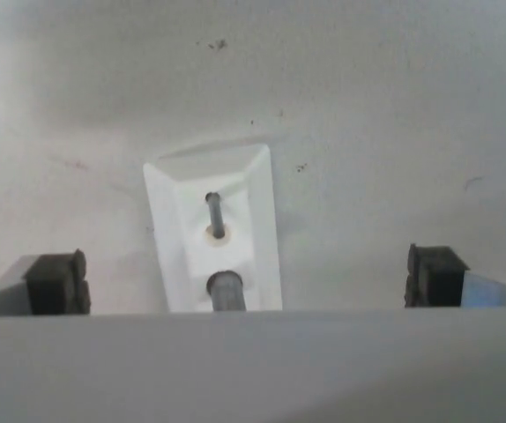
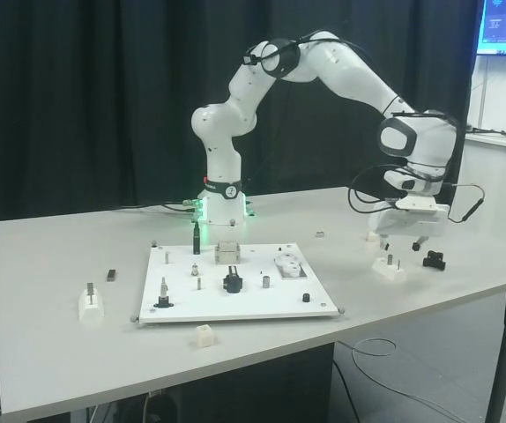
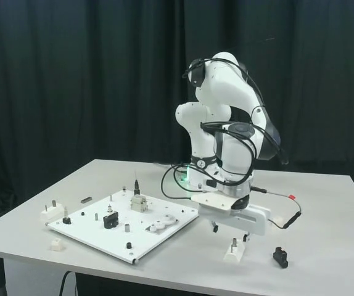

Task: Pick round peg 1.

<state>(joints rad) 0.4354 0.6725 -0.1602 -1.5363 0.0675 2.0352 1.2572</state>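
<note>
Round peg 1 (image 1: 215,214), as we read it, is one of the two slim grey pins standing upright in a small white holder block (image 1: 213,231); which pin carries that name we cannot tell, and a second, thicker-looking peg (image 1: 226,291) stands in the same block. In the first room view the block (image 2: 389,268) sits toward the far right end of the counter (image 2: 59,264), near the front edge and well apart from the large white assembly board (image 2: 235,284).

The claw (image 1: 246,280) hangs directly above the block with its fingers spread wide, one black pad (image 1: 56,284) on each side and nothing between them but the holder. In the second room view the claw (image 3: 229,229) is just above the block (image 3: 234,250) and not touching it. A small black part (image 3: 280,256) lies on the counter just beside the block, toward the counter's edge.

We judge this to be the approach step: aligned over the holder, grasp not yet made. Next, we would centre on the chosen pin, descend until the pads flank its shaft, then close. The neighbouring peg stands close, so the line of descent must keep clear of it.
</note>
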